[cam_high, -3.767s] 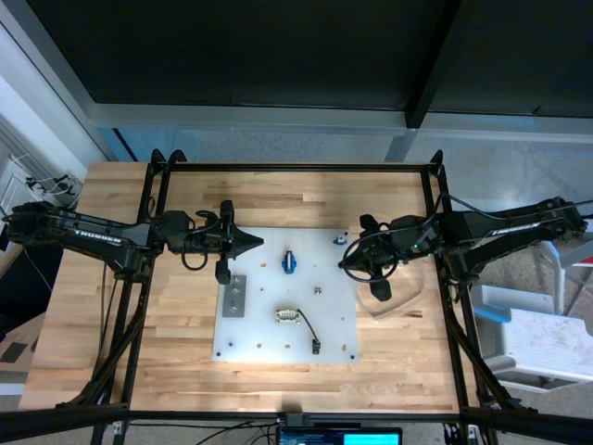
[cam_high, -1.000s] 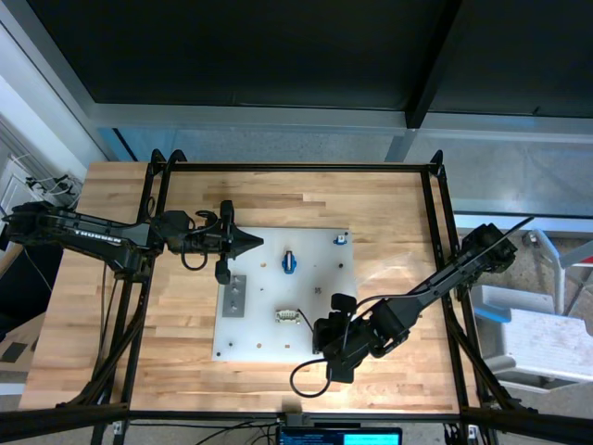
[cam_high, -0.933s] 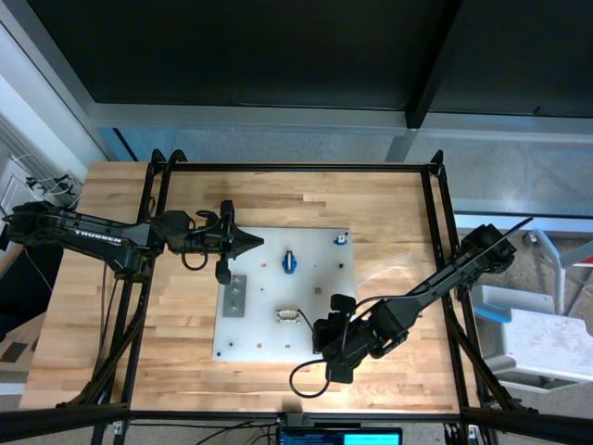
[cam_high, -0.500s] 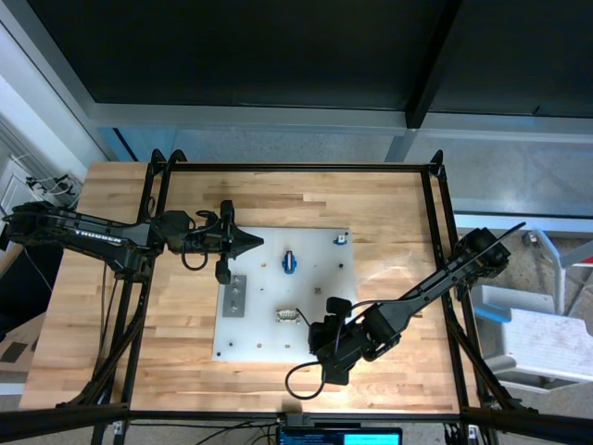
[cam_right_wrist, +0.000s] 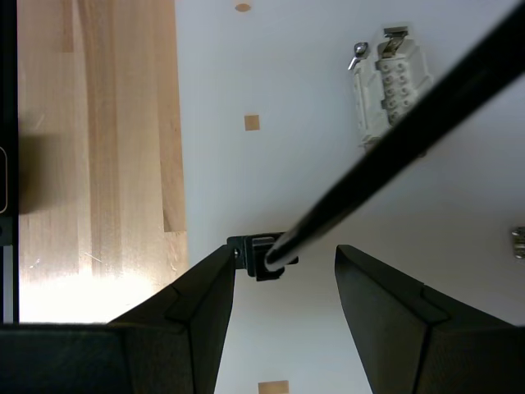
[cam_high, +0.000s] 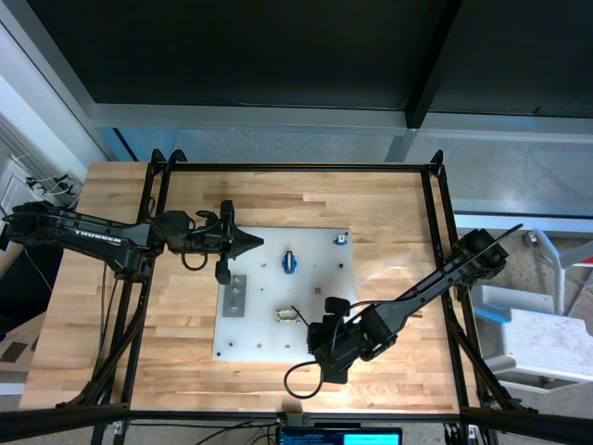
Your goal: Remove the USB connector from the USB hub and place in the container
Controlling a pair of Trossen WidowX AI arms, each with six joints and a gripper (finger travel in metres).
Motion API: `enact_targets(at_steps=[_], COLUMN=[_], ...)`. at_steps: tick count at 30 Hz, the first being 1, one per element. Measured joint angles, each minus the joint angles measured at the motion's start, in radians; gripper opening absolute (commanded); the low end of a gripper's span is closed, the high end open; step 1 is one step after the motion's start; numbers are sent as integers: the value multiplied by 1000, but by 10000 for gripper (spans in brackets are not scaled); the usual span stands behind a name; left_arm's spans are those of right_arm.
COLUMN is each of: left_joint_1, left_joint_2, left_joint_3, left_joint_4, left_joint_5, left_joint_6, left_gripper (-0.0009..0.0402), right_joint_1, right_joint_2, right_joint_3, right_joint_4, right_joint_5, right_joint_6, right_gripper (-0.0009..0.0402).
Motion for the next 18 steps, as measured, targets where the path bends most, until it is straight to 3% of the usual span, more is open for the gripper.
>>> enact_targets(at_steps=[6,18], left_joint_1=[0,0], left_joint_2=[0,0], left_joint_3=[0,0], left_joint_4=[0,0], left_joint_5=[0,0], left_joint_6=[0,0], left_gripper=[1,1], right_joint_1=[0,1], right_joint_2=[2,3], right_joint_3=[-2,-2], right_joint_4=[6,13], right_joint_5=[-15,4], right_joint_6=[0,0], right_gripper=[141,2])
